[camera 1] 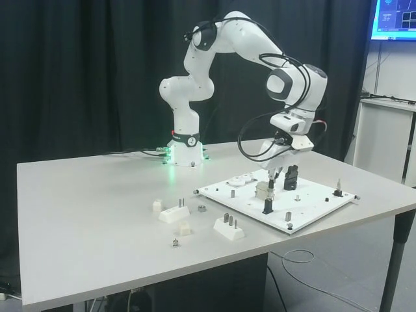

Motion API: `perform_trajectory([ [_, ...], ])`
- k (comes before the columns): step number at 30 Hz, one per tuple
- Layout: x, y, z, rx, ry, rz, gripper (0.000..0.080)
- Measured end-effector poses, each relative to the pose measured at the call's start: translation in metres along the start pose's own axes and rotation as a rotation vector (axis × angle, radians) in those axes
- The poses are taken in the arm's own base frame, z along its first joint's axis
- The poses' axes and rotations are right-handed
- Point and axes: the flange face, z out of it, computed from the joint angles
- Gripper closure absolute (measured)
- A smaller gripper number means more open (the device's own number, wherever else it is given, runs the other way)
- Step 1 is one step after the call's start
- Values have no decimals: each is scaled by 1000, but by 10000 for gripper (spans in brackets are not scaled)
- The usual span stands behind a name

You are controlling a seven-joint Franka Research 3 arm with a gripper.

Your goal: Place USB.

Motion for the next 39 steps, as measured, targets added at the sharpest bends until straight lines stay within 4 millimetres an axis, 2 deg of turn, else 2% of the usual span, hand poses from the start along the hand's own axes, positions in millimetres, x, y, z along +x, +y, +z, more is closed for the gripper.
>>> perform_trajectory([
  [39,9,18,-4,-12,12,-3,751],
])
